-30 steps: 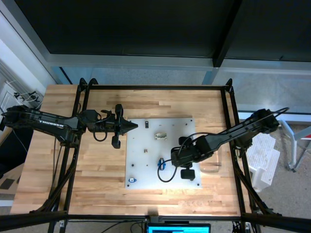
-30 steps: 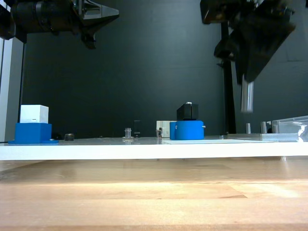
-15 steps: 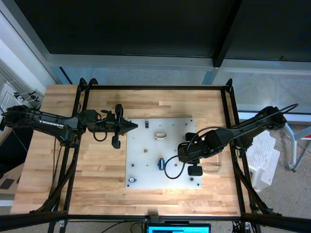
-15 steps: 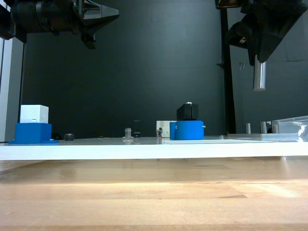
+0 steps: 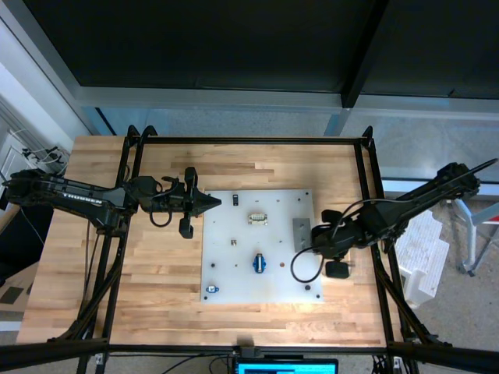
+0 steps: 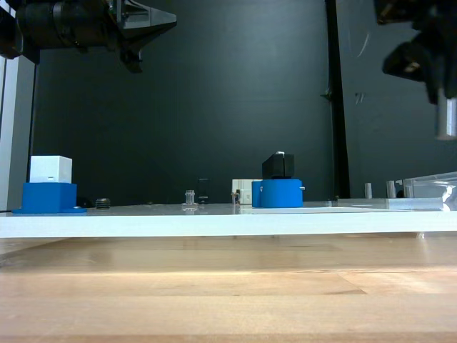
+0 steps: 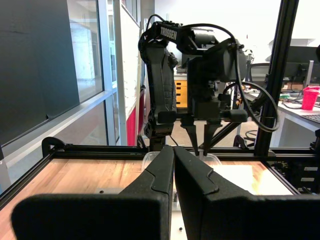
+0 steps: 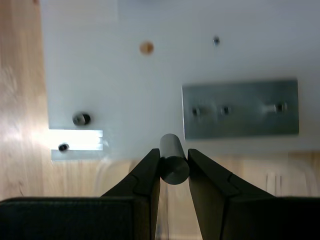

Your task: Remove the 16mm cylinder and place in the container

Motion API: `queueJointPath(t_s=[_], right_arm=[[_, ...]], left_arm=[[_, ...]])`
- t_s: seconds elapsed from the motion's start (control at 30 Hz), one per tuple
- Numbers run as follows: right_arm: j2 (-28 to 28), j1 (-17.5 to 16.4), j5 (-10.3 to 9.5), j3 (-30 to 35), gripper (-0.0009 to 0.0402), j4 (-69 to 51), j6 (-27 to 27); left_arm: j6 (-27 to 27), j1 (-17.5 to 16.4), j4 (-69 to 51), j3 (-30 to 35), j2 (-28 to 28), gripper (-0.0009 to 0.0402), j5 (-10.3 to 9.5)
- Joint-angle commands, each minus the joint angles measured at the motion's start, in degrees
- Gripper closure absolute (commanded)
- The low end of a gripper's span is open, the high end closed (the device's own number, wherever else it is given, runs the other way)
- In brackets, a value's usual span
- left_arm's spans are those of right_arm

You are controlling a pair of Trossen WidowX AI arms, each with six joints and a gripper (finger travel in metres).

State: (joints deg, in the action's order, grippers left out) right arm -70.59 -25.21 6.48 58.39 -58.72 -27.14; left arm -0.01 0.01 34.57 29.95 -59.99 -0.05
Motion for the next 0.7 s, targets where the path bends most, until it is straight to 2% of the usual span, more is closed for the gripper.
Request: queueJointPath(t_s=[0.03, 0.23, 0.4, 0.7], right_arm=[[2.9, -0.7, 0.02, -3.3, 0.0391, -0.3, -1.3], [7.2, -1.8, 0.02, -9.7, 0.0391, -0.6, -4.2], [7.6, -2.1, 0.02, -14.3, 0.0387, -0.6, -5.5], [7.6, -2.1, 0.02, -15.9, 0.0301, -0.5, -5.4]], left_arm=[[0.0, 0.0, 0.0, 0.0, 0.0, 0.0393, 0.02], [0.0, 0.0, 0.0, 0.0, 0.0, 0.0393, 0.02], [0.0, 0.0, 0.0, 0.0, 0.0, 0.0393, 0.02], [0.0, 0.0, 0.0, 0.0, 0.0, 0.0393, 0.02]])
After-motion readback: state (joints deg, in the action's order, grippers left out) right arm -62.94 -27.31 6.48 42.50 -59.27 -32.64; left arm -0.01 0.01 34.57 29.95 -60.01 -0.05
